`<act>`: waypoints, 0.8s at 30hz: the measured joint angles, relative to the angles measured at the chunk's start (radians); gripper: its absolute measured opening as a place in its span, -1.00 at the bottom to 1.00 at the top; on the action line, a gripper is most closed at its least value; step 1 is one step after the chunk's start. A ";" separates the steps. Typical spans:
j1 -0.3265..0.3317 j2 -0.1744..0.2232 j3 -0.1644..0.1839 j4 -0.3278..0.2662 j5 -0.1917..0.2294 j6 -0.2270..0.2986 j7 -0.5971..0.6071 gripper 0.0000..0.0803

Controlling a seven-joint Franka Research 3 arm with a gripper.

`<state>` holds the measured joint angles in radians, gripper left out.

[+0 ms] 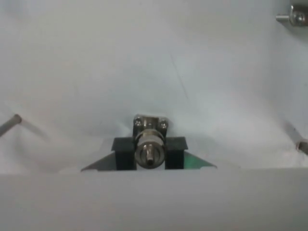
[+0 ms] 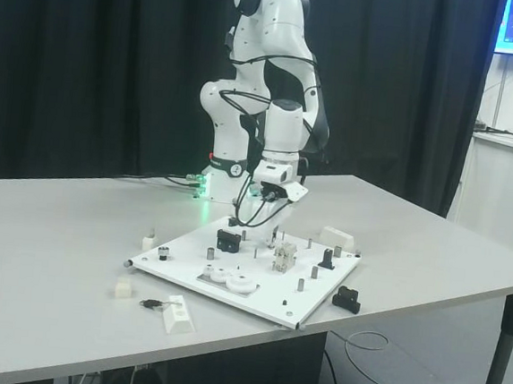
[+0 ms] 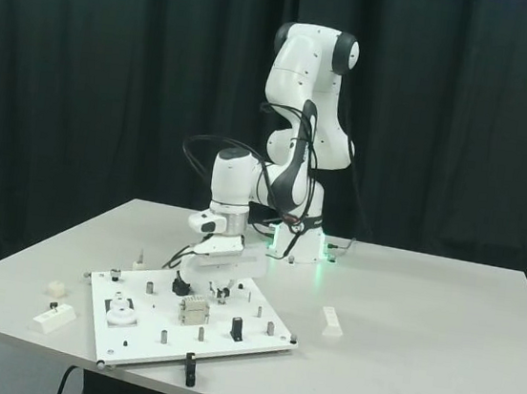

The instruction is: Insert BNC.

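Two opposed room views, one wrist close-up

Arm (image 3: pixel 298 115): white, seven-joint, base bolted at the far side of the table; upper links rise, fold at the top and descend forward, with black cables looping alongside.

Wrist (image 3: pixel 230 179): vertical, pointing straight down.

Gripper (image 2: pixel 275 213): hangs low above the white board (image 2: pixel 259 269), its body level. In the wrist view a metal BNC connector (image 1: pixel 150 147) sits between the black fingers (image 1: pixel 124 153), one finger on each side of it.
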<state>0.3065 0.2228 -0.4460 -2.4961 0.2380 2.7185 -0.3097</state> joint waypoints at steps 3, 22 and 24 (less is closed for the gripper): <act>-0.001 0.000 0.000 0.001 0.000 -0.001 -0.036 -0.69; -0.003 0.006 -0.001 0.014 0.000 -0.022 -0.270 -0.69; -0.003 0.006 -0.001 0.014 0.000 -0.022 -0.295 -0.69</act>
<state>0.3035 0.2289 -0.4469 -2.4816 0.2380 2.6962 -0.6048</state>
